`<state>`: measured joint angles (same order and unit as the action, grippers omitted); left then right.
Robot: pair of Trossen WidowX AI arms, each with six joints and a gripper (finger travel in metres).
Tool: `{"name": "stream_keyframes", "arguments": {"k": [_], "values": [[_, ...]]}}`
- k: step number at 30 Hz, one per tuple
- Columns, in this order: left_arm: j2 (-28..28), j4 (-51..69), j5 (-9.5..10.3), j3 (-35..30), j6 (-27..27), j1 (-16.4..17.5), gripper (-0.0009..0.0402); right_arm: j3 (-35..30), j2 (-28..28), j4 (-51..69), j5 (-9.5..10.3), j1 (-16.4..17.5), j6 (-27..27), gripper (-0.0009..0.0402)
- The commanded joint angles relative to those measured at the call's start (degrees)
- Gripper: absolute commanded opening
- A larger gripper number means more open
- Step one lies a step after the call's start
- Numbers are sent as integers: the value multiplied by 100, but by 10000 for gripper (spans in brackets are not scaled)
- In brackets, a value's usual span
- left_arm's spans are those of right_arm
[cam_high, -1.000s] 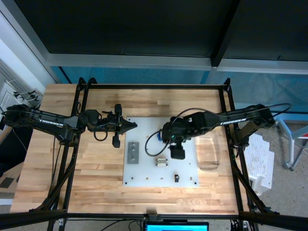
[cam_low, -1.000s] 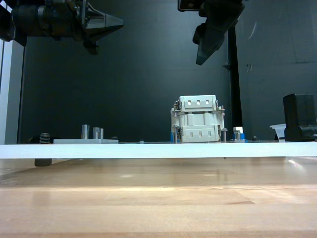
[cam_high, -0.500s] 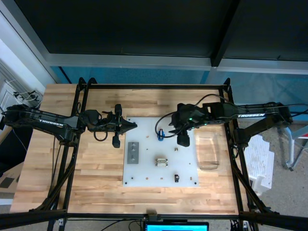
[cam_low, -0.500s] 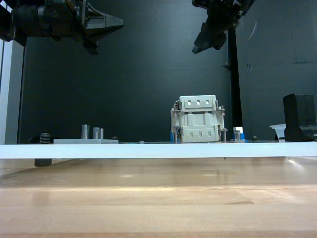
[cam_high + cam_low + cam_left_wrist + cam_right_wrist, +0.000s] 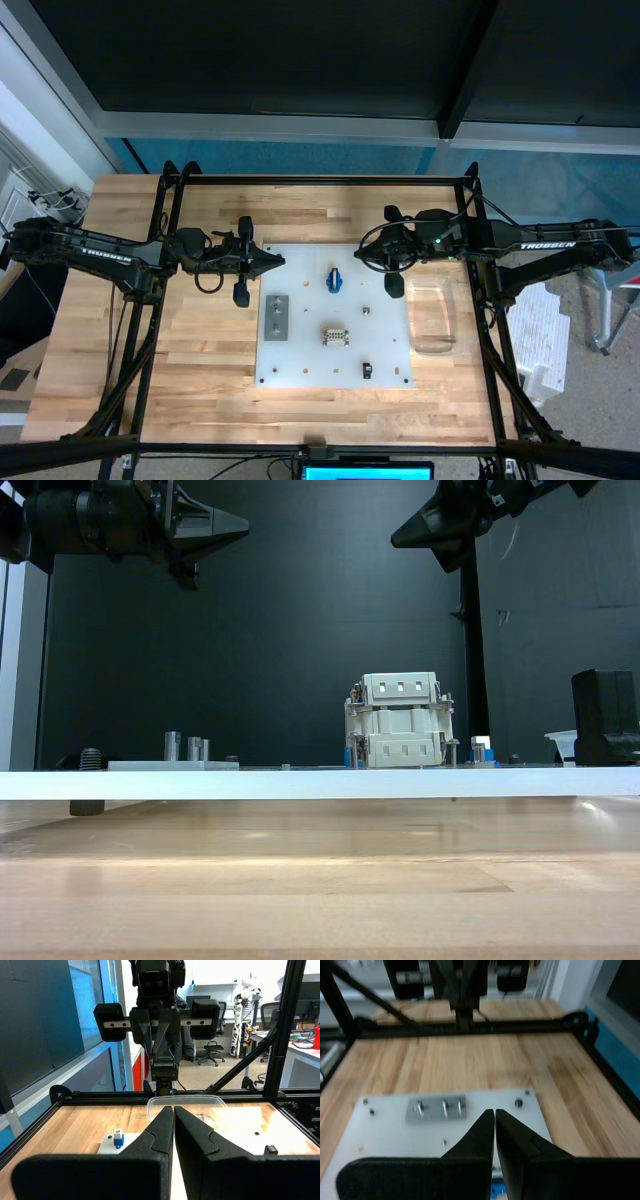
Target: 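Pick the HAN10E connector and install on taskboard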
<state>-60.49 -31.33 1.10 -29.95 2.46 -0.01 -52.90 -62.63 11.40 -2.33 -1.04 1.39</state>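
Right end effector (image 5: 494, 1111) withdrew; left end effector (image 5: 173, 1108) parked.

Left gripper (image 5: 279, 261) and right gripper (image 5: 364, 256), fingers pressed together, hang high over the far edge of the taskboard (image 5: 300, 372). Open air above the HAN10E connector (image 5: 336, 337). Obstacles, all standing apart from it: pegged grey block (image 5: 275, 318) to its left, blue part (image 5: 333, 279) beyond it, small black part (image 5: 368, 370) nearer.

The table (image 5: 200, 380) is smooth wood, the taskboard (image 5: 300, 368) matt white, the HAN10E connector (image 5: 335, 337) beige plastic with metal ends.
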Motion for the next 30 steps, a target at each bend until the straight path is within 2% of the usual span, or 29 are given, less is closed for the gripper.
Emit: {"name": "stream_keyframes", "arguments": {"k": [1,16,27,30], "values": [[0,-4,-2,0,0,0,1,297,153,-487,195,2,26,-2],[0,-4,-2,0,0,2,1,1502,761,-2553,245,-35,136,0],[0,-2,0,0,0,0,1,2149,1049,-3246,262,-61,393,0],[0,-4,-2,0,0,2,1,2173,1034,-3272,514,-181,380,0]]}}
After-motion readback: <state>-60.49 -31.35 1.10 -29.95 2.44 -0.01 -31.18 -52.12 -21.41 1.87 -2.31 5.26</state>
